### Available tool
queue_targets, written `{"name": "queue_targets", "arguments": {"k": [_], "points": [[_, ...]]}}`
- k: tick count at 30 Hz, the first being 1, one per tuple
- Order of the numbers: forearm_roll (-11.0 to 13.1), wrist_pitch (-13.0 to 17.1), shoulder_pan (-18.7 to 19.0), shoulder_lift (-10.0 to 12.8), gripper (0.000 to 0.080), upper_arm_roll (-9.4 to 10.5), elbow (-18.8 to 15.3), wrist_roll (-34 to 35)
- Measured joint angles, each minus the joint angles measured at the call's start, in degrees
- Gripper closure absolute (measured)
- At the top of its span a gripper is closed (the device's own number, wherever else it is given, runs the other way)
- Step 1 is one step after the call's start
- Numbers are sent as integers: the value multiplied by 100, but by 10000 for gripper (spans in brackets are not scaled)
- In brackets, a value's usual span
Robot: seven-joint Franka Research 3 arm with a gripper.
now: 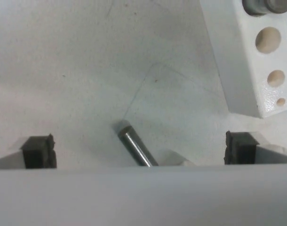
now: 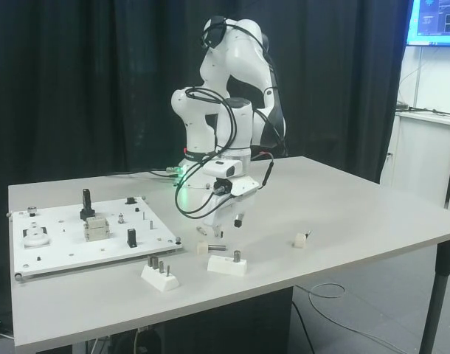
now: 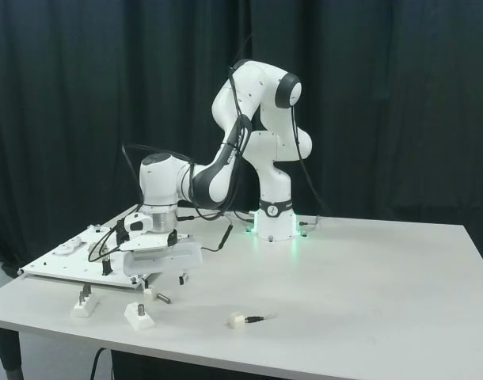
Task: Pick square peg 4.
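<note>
Pincer of the white robot arm hangs just above the grey table with its two black fingertips spread wide apart, holding nothing. In the wrist view, a small grey metal peg lies on its side on the table between the fingertips, touching neither. Its shaft looks rounded there, so whether this is the square peg the task names cannot be told. Only that view shows a white block with a row of round holes of shrinking size and a grey peg standing in the end hole.

From the first room view, the lying peg is seen on the table directly under the pincer, with one end at a small white holder piece. Just in front sit two white peg holders: one with a single upright peg, another with several upright pegs. A white assembly board carrying black and grey parts lies to one side, and a small white piece rests well apart on the other.

Seen from the second room view, the arm rises from its base with a green light at its foot, bends high, then reaches forward and down, so the wrist sits low over the table edge near the board. Another small white piece with a thin pin lies apart.
</note>
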Motion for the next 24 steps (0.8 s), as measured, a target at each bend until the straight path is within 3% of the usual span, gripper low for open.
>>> {"name": "queue_targets", "arguments": {"k": [24], "points": [[0, 3, -107, 0, 3, 98, 34, 39]]}}
